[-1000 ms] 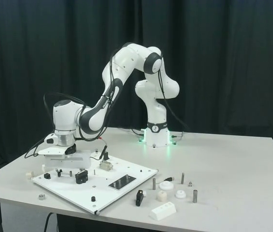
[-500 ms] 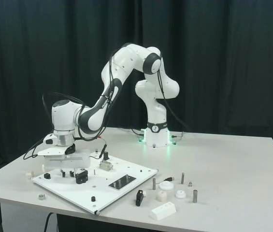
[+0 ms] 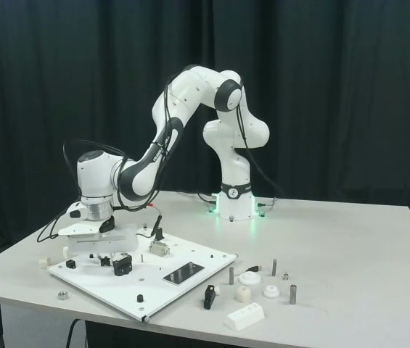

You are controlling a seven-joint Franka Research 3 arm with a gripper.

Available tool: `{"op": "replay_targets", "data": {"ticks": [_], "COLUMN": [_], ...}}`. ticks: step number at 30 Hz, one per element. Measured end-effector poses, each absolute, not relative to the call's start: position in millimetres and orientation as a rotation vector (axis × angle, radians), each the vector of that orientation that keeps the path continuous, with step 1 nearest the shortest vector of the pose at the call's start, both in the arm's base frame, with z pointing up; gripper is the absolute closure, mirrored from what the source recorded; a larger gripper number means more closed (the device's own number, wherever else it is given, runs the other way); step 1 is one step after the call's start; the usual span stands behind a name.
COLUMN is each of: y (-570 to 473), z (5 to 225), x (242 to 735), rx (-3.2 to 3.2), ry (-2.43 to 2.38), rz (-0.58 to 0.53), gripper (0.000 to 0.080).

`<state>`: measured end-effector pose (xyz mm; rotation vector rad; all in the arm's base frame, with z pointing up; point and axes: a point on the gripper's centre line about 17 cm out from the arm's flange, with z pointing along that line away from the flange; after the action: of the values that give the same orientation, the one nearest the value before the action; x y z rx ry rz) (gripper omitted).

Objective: Remove square peg 2.

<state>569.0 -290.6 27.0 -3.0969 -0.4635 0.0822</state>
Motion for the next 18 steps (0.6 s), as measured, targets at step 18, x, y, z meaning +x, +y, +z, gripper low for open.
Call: {"op": "replay_targets", "data": {"ticks": [18], "y": [-290.8], "z": [29.4], "x": [569.1], "rx": [-3.099], "ry": [-0.485], "rz": [0.092], "gripper": [0.0707]}}
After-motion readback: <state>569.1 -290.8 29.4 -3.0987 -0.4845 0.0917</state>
